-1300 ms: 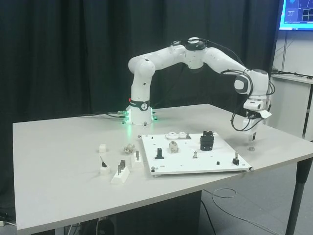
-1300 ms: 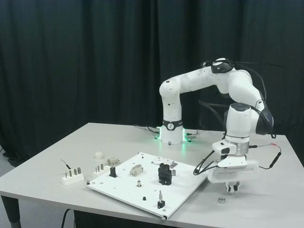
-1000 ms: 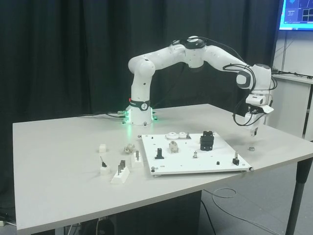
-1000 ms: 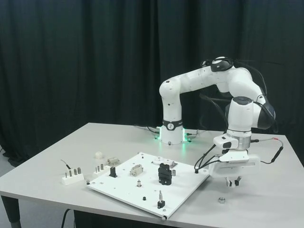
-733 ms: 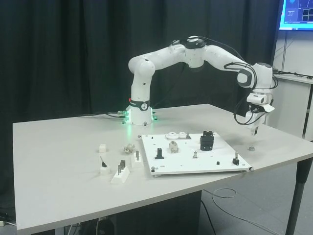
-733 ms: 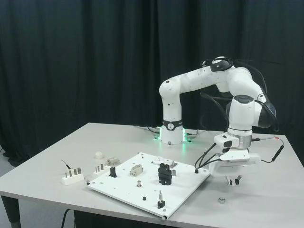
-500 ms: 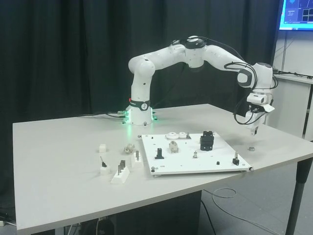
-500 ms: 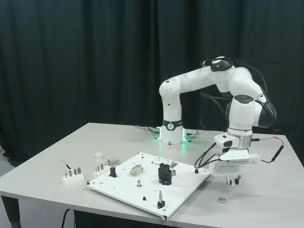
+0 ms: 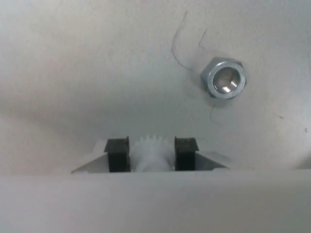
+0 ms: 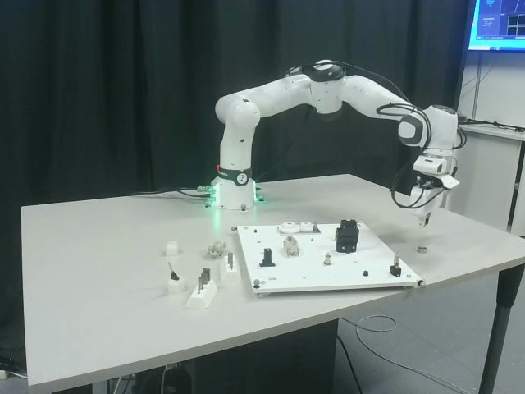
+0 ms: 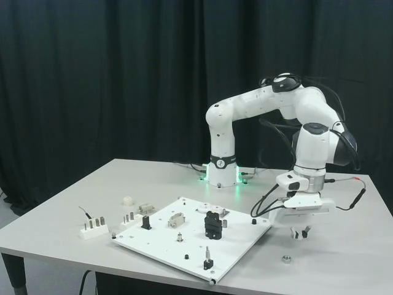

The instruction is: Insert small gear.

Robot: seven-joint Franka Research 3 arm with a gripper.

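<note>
In the wrist view a small white gear [image 9: 151, 151] sits pinched between my two black fingertips [image 9: 118, 153], so my gripper [image 9: 151, 154] is shut on it. In the room views the gripper [image 10: 425, 217] [image 11: 300, 233] hangs above the grey table, off the white assembly board's [image 10: 328, 271] [image 11: 166, 249] side that faces away from the small white blocks. A grey hex nut [image 9: 223, 78] [image 10: 422, 247] [image 11: 286, 259] lies on the table under and slightly aside of the gripper.
The board carries a black block [image 10: 346, 235] [image 11: 213, 224], white round parts [image 10: 297, 227], and several small posts. Small white blocks with pegs [image 10: 202, 289] [image 11: 94, 228] lie on the table beyond the board. The arm's base [image 10: 232, 189] stands behind the board.
The gripper has risen from close to the table, near the nut, to well above it. Over the last half second it barely moved.
</note>
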